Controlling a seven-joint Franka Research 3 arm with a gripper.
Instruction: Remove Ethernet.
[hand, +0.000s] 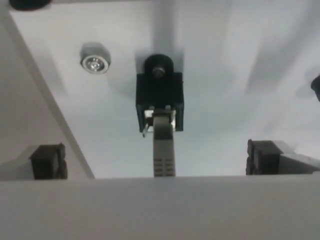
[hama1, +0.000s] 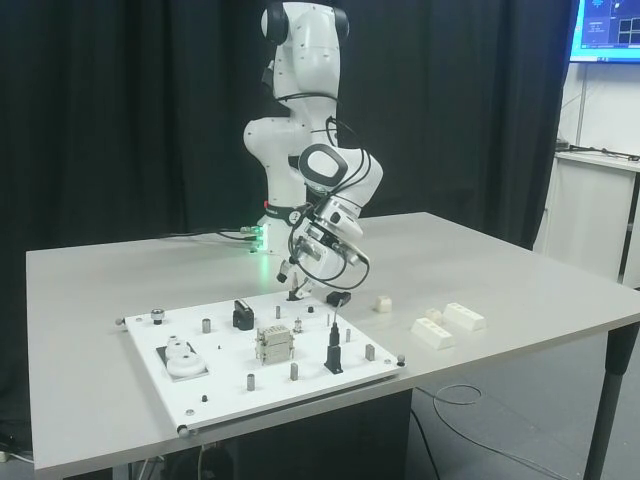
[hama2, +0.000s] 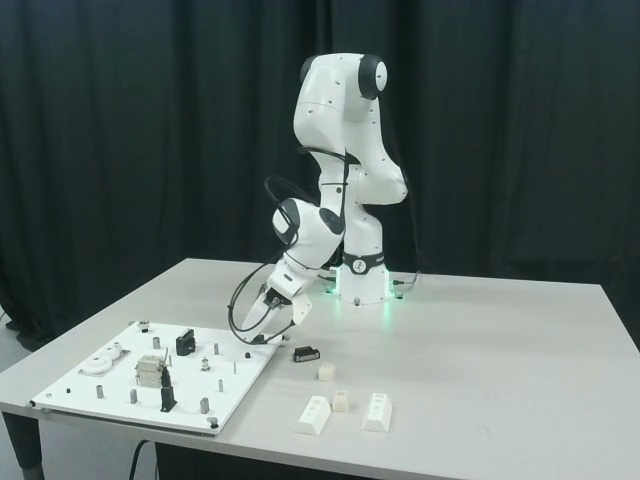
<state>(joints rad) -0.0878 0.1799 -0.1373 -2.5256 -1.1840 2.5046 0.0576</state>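
Ethernet plug (hand: 163, 142) seated in socket (hand: 160, 100), between end effector (hand: 155, 162) fingertips.

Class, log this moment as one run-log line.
stage: approach | hand: open, above Ethernet plug | plug: seated in black socket | board: white

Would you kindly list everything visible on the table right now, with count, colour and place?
Ethernet plug: one, grey, seated in its socket.
Ethernet socket: one, black, on the board's far edge.
Board: one, white, on the table's near corner.
Small blocks: four, white, on the table beside the board.
Loose connector: one, black, on the table between board and blocks.
Table: one, grey.
Arm: one, white, bolted at the table's back.
Claw: one, open, over the socket.
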